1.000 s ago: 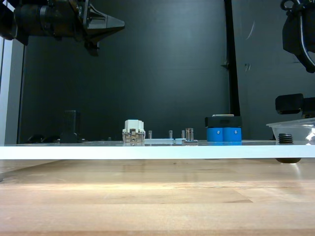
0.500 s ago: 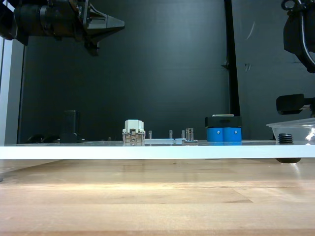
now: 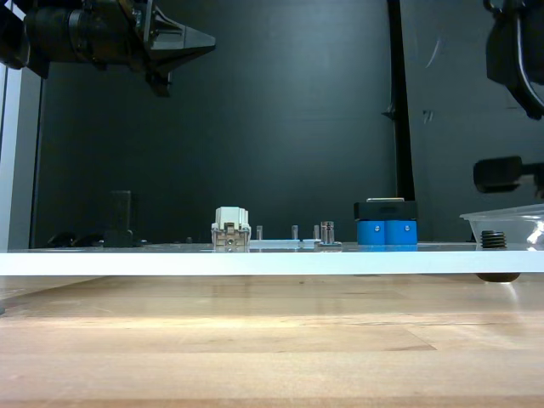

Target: Pick the M12 nut and place it on its threads and fasten

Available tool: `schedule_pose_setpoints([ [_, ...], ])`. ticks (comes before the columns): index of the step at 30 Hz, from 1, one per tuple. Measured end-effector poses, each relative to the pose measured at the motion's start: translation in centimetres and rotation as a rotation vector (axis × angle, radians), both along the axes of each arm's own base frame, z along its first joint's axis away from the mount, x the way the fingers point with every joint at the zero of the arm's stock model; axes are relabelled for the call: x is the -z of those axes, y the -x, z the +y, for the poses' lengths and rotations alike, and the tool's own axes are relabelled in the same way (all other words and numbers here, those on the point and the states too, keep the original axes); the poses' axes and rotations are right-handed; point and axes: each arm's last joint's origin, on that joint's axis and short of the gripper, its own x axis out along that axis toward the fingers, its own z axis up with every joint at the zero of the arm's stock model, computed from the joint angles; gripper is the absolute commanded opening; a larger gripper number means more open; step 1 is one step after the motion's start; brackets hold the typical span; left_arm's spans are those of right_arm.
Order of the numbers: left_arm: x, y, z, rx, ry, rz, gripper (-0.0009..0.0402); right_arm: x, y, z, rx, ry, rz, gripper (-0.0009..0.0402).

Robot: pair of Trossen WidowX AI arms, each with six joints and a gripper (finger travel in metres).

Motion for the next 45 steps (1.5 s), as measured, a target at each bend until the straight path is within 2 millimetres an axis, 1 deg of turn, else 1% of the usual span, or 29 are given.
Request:
schedule_pose_setpoints([
  [3,0.0,0.0,0.0,0.000,0.000,0.000,0.0000,-1.2,-0.3,0.1,0.000,-0.002,-0.006,0.0033],
  [7,0.0,0.0,0.0,0.000,0.000,0.001,0.0000,-3.3,-1.2,0.5,-0.016,-0.016,-0.047,0.0035],
  [13,0.0,0.0,0.0,0.000,0.000,0.000,0.0000,-6.6,-2.7,1.2,-0.163,0.005,-0.062,0.0035],
  [16,0.0,0.0,0.0,0.000,0.000,0.001,0.0000,-7.8,-4.0,1.7,-0.250,0.017,-0.054,0.0035],
  [19,0.0,0.0,0.0,0.000,0.000,0.000,0.0000,-8.4,-5.5,2.4,-0.319,0.028,-0.041,0.0036],
  [22,0.0,0.0,0.0,0.000,0.000,0.000,0.0000,-8.8,-7.3,3.2,-0.378,0.034,-0.042,0.0037],
  [26,0.0,0.0,0.0,0.000,0.000,0.000,0.0000,-9.0,-9.7,4.3,-0.409,0.035,-0.049,0.0037],
  [33,0.0,0.0,0.0,0.000,0.000,0.001,0.0000,-8.5,-13.2,6.4,-0.490,0.042,-0.045,0.0036],
  [37,0.0,0.0,0.0,0.000,0.000,0.000,0.0000,-8.0,-14.4,7.4,-0.505,0.043,-0.038,0.0036],
  [45,0.0,0.0,0.0,0.000,0.000,0.000,0.0000,-7.1,-16.0,9.1,-0.531,0.046,-0.025,0.0036],
])
